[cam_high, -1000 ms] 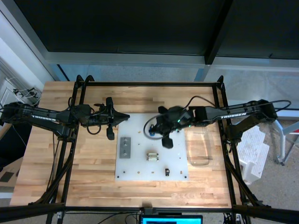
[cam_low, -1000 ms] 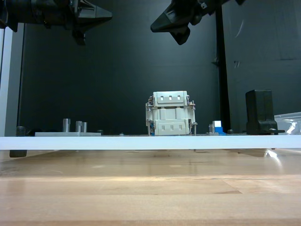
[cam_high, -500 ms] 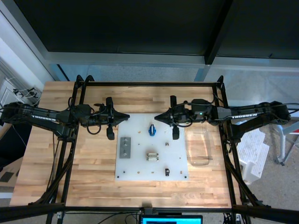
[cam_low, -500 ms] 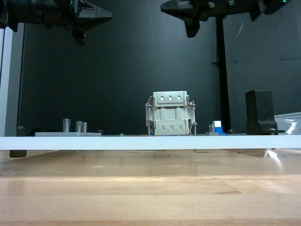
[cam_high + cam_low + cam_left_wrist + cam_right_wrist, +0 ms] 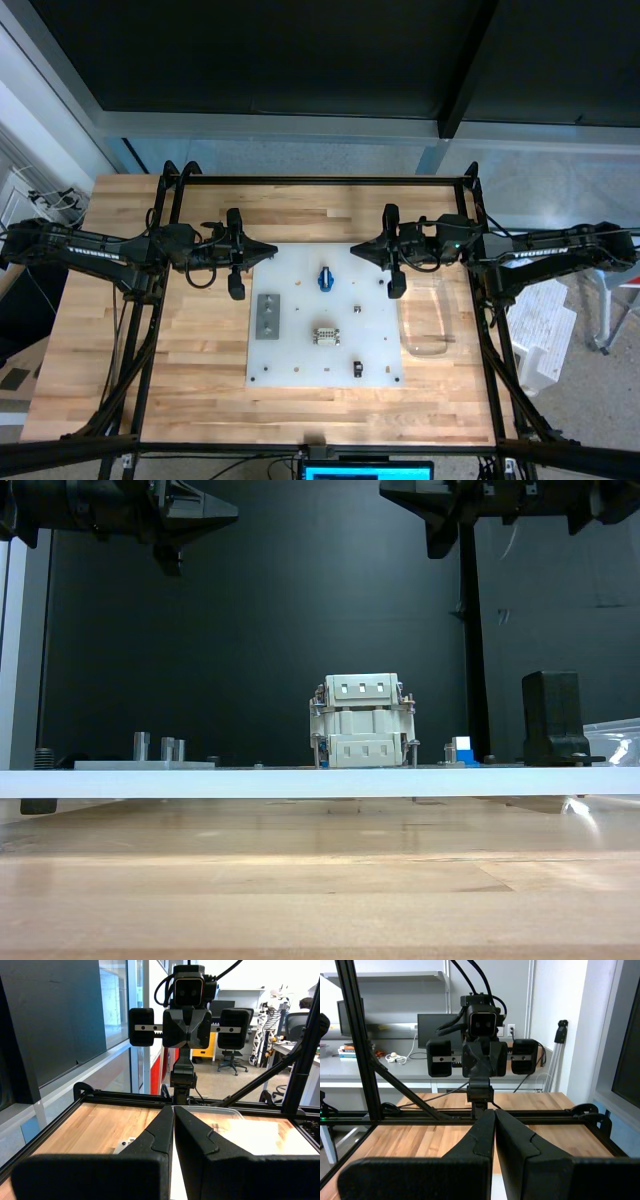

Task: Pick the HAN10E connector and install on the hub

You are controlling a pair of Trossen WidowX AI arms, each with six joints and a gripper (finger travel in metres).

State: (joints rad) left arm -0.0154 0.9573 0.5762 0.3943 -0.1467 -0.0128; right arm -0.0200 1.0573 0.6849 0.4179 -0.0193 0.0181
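Right end effector [image 5: 356, 248] is pulling back toward the upper right of the task board [image 5: 300, 365], shut and empty; left end effector [image 5: 270, 252] is hanging closed at upper left. HAN10E connector [image 5: 362, 690] seems to be sitting on the hub [image 5: 325, 337], so I'm retreating high and checking it sits level

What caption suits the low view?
Left gripper and right gripper hang shut, high over the board; the hub stands at its middle.

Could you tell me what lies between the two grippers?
Nothing: high view shows the left gripper and right gripper, shut, facing above the white board's bare far edge.
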